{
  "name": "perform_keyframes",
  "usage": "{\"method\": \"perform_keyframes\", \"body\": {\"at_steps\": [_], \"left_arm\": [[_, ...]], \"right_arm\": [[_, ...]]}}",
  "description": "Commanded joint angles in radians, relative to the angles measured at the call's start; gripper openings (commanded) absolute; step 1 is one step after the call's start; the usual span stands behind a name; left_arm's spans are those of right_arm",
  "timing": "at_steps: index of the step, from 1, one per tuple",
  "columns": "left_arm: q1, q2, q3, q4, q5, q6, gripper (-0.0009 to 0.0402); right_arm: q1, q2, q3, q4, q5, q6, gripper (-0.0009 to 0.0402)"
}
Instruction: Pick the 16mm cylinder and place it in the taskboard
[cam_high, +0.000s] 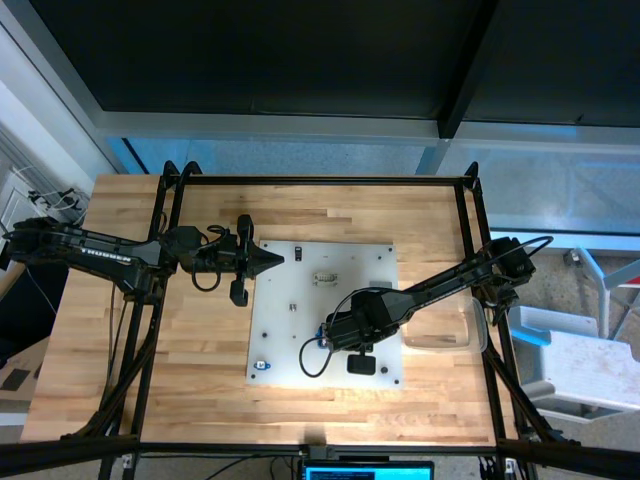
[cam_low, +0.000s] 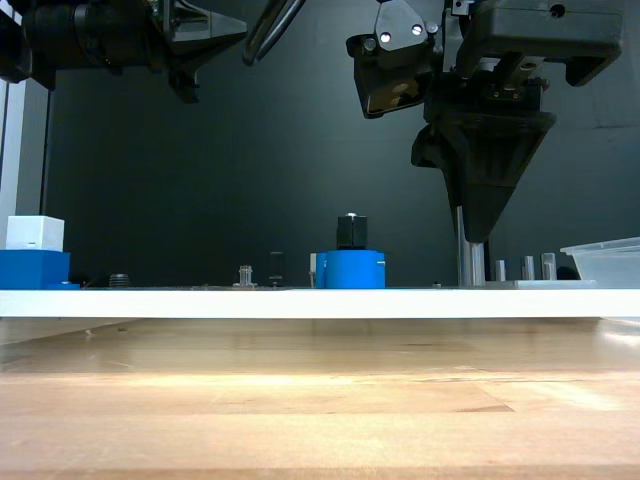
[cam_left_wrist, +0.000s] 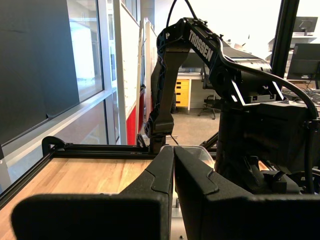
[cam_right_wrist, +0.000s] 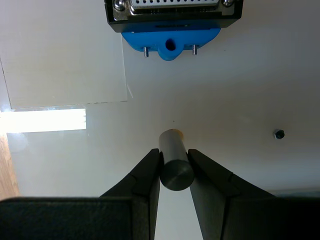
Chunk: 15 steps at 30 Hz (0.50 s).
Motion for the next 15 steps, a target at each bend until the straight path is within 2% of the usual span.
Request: {"method": "perform_keyframes", "body": {"at_steps": [1,15], "left_arm": [[0.000,0.000,0.000,0.000,0.000,0.000,0.0000],[0.000,0.000,0.000,0.000,0.000,0.000,0.0000]], "right_arm": [[0.000,0.000,0.000,0.000,0.004,-0.007,0.0012],[0.000,0.000,-0.003,0.005,0.010,-0.017,0.0012]]}}
